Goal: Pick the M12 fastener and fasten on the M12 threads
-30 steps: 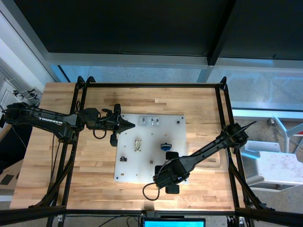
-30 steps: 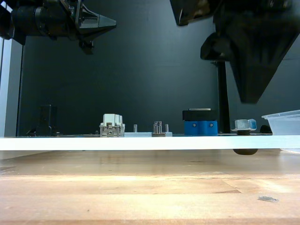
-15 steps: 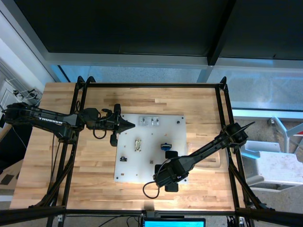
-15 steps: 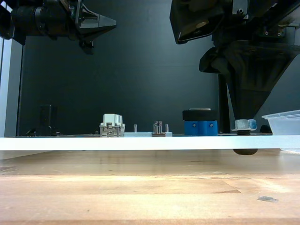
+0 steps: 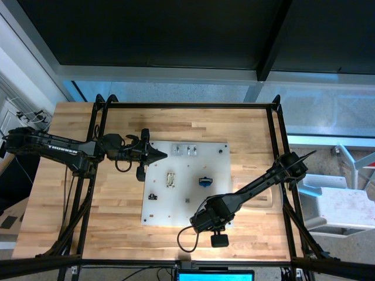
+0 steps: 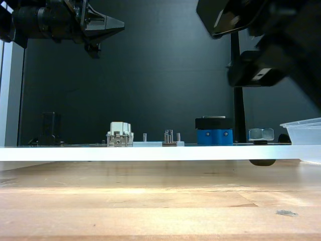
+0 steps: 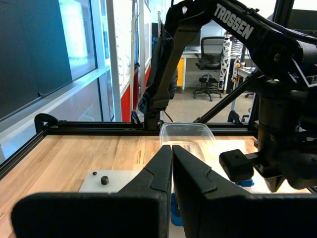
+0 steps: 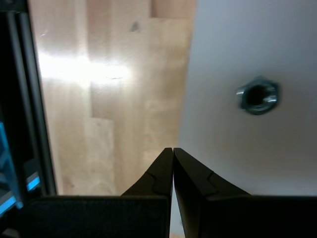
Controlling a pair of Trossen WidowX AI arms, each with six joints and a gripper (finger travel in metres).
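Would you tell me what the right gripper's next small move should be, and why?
Probably open the right gripper and bring it over the M12 nut to turn it down further. It is shut on nothing, above the white board's near edge, beside the nut, which sits on its stud with black showing beneath. The left gripper hangs shut over the board's far left edge.
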